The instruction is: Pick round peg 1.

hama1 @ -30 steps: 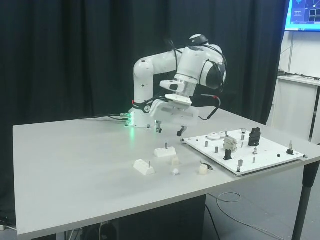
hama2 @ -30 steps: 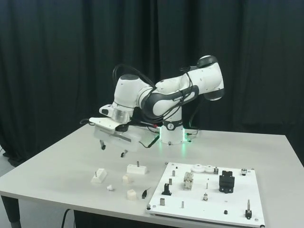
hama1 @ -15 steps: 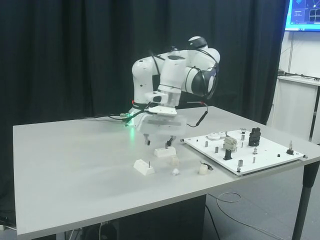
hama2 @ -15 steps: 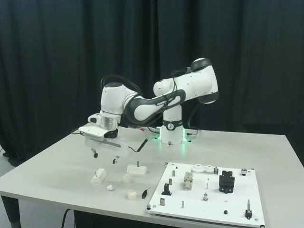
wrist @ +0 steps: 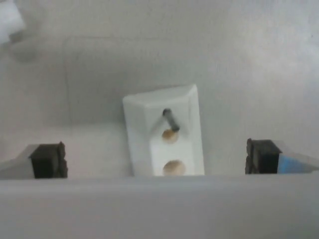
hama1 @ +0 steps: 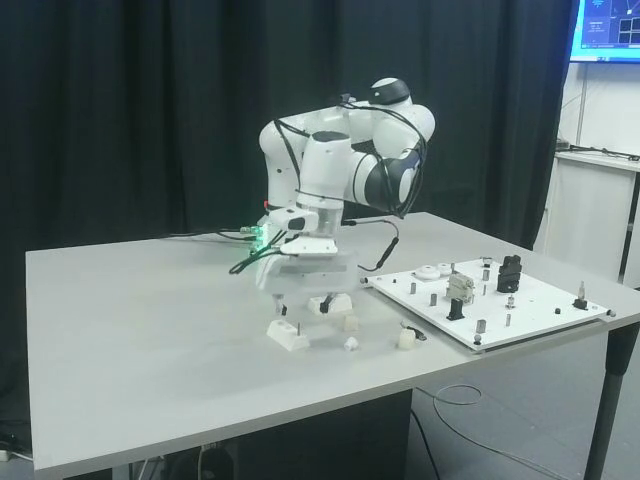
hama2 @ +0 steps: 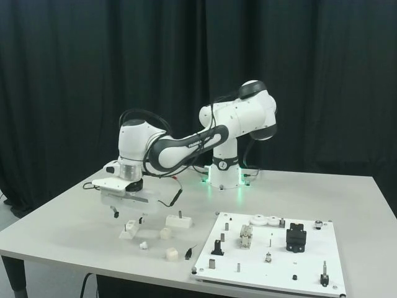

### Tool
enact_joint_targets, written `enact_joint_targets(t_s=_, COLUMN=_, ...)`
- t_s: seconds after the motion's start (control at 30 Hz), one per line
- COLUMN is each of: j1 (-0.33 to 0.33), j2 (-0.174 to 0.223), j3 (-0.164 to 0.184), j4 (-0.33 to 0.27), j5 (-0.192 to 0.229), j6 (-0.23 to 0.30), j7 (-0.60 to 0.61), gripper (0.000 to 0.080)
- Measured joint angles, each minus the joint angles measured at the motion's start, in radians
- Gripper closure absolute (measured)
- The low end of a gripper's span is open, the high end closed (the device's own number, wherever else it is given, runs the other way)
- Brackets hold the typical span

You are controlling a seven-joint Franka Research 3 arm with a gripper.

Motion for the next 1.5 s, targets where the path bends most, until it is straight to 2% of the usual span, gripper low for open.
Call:
enact_joint_targets(t_s=0.3, j1=-0.075, j2=0.012, j3=0.036, j4=0.071, j5=0.004, j6=0.000, j7=-0.007, gripper=0.0003)
enact_joint_targets(t_s=0.57, j1=-0.119, j2=0.014, j3=0.060, j4=0.105, j5=0.001, j6=-0.001, j7=-0.009, gripper=0.0003)
enact_joint_targets(t_s=0.97, j1=-0.134, j2=0.014, j3=0.063, j4=0.124, j5=-0.028, j6=-0.016, j7=-0.048, gripper=0.0003)
enact_joint_targets(t_s=1.3, j1=-0.134, j2=0.014, j3=0.061, j4=0.134, j5=-0.030, j6=-0.029, j7=-0.056, gripper=0.0003)
enact_joint_targets(t_s=1.33, j1=-0.134, j2=0.014, j3=0.061, j4=0.135, j5=-0.030, j6=-0.030, j7=-0.056, gripper=0.0104)
enact_joint_targets(t_s=1.5, j1=-0.134, j2=0.014, j3=0.061, j4=0.137, j5=-0.030, j6=-0.032, j7=-0.056, gripper=0.0104)
